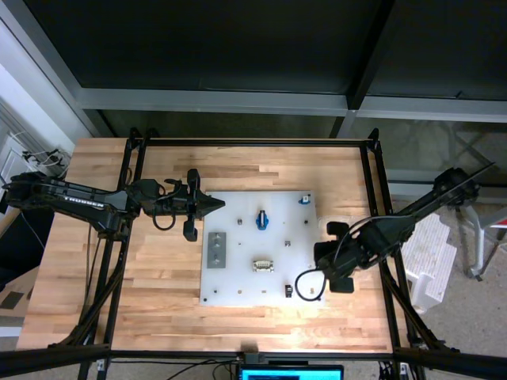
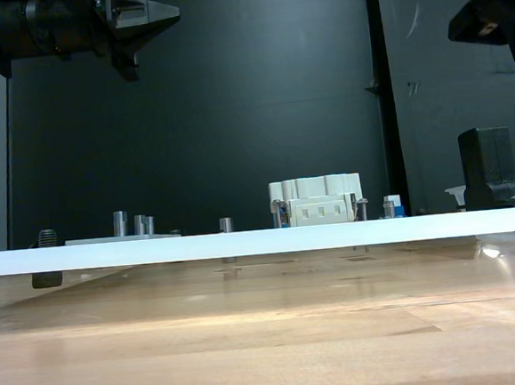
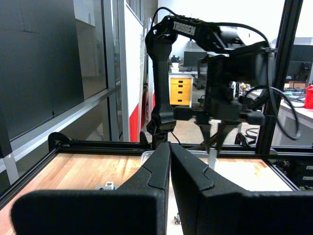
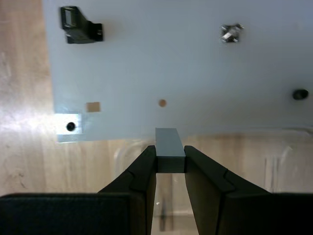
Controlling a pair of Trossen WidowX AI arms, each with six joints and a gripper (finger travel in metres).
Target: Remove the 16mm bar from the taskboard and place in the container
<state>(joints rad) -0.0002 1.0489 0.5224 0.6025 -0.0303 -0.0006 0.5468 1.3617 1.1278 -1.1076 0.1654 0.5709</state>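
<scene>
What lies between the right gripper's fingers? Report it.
The 16mm bar, clamped by the right gripper above the container: right wrist view. Left gripper hovers shut by the taskboard's far-left corner.

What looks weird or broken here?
Nothing stands out. The right gripper holds the 16mm bar straight, above the container rim beside the taskboard. The left gripper hovers shut above the board's far left corner. Nothing spilled or broken shows.

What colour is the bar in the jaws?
Grey, best in right wrist view. Right gripper holds bar over container; left gripper hovers beside taskboard.
</scene>
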